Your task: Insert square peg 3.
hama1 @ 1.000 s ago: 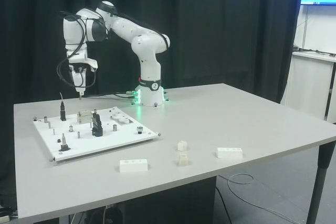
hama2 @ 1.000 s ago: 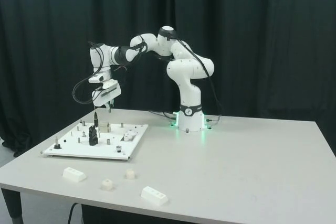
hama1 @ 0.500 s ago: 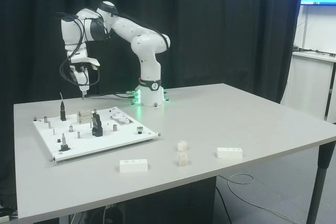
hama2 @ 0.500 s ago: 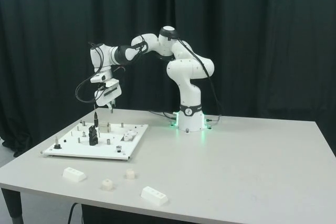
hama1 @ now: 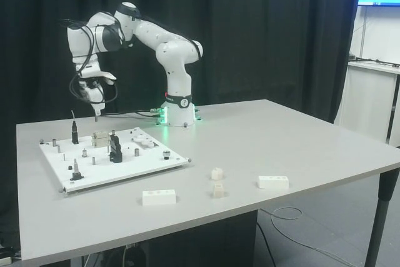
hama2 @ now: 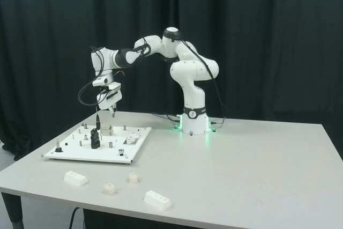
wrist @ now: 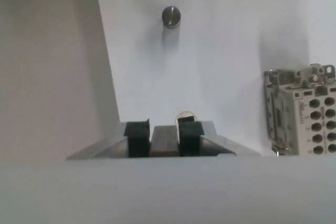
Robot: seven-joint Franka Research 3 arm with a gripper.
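Observation:
My gripper (hama1: 95,105) hangs above the back edge of the white board (hama1: 145,158), shut on a thin grey peg (hama1: 95,113) that points straight down. The second room view shows the same gripper (hama2: 111,106) and peg (hama2: 112,112) over the far side of the board (hama2: 75,154). In the wrist view the gripper (wrist: 164,132) shows two black fingertips (wrist: 137,136) close together. The peg's round tip (wrist: 184,116) shows just past them, over the board (wrist: 220,66). A grey stud (wrist: 170,17) stands on the board farther ahead.
A grey multi-pin connector (wrist: 302,111) sits on the board beside the gripper, with a black fixture (hama1: 115,148) and several short pins nearby. Two white blocks (hama1: 159,197) (hama1: 273,182) and two small cubes (hama1: 217,173) (hama1: 218,190) lie on the grey table near its front edge.
The arm's wrist and forearm have swung slightly left in the first room view. The gripper stays at about the same height over the board's back edge, still holding the peg.

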